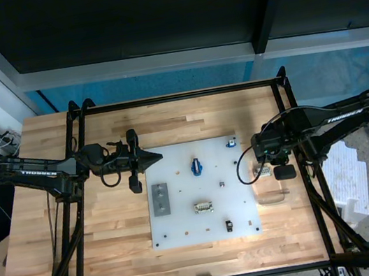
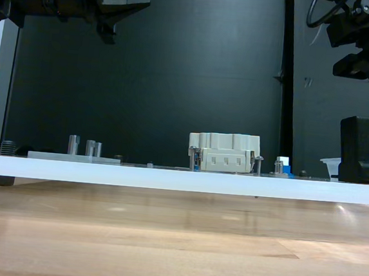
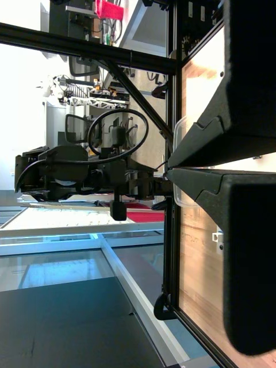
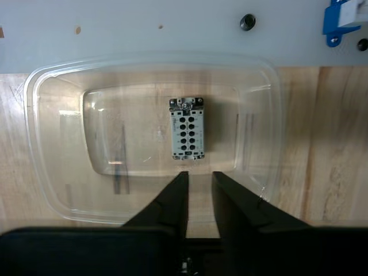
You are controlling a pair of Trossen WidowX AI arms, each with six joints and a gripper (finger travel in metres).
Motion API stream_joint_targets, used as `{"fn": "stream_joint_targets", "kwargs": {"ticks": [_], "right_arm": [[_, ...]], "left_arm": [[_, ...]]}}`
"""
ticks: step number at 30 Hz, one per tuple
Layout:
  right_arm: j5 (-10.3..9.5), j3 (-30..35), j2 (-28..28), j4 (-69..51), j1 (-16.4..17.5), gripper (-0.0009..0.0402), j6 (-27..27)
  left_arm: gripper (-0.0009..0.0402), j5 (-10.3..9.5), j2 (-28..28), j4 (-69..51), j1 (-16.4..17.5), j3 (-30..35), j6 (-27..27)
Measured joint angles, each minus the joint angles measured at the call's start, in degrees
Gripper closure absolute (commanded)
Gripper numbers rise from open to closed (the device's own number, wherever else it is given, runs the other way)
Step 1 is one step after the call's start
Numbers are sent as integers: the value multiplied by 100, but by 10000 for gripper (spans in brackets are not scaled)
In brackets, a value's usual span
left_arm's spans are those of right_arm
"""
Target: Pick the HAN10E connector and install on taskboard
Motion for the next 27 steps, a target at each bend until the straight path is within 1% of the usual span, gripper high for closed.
{"fn": "stream_joint_targets", "kwargs": {"ticks": [6, 11, 13, 14, 17, 21, 27], "right_arm": [[133, -243, -11, 223, 125, 215, 278], [157, -376, -15, 393, 153, 163, 367], [267, -455, -15, 470, 195, 148, 376], [343, -509, -15, 503, 225, 142, 391], [426, -702, -15, 658, 306, 125, 452], [426, -922, -15, 883, 376, 113, 455], [450, -1178, -13, 1169, 400, 109, 544]], "left_arm": [[392, 2, -2, 0, 0, -2, 0], [392, 0, 0, 0, 0, -2, 0], [392, 2, -2, 0, 0, -2, 0], [392, 2, -2, 0, 0, -2, -2], [392, 0, 0, 0, 0, -2, 0], [392, 2, -2, 0, 0, 0, 0], [392, 2, -2, 0, 0, -2, -2]]}}
